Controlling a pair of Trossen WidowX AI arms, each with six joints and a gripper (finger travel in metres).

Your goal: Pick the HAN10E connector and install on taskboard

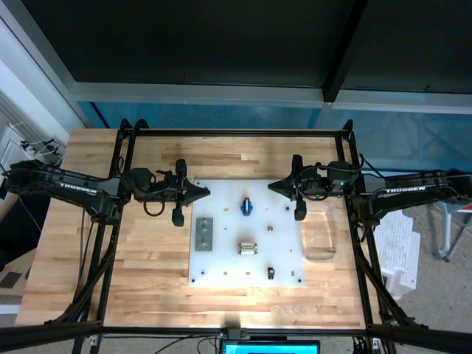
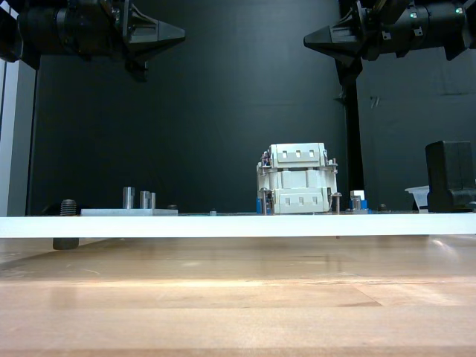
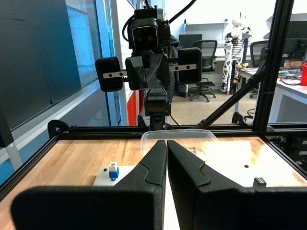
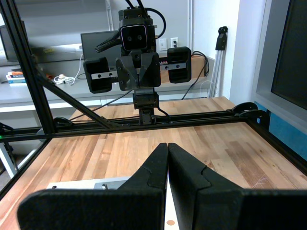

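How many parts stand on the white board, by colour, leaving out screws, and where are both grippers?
Grey: 1, the metal plate
Blue: 1, the blue part
Pale grey-white: 1, the HAN10E connector
Black: 1, the black part
Total: 4 on the taskboard
The left gripper and the right gripper, both shut, hang high over the board's far edge.

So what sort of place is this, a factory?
Likely a robotics lab in an office: office chairs and a monitor show beyond the wooden table. The left gripper and right gripper hang, jaws shut, above the taskboard's far edge.
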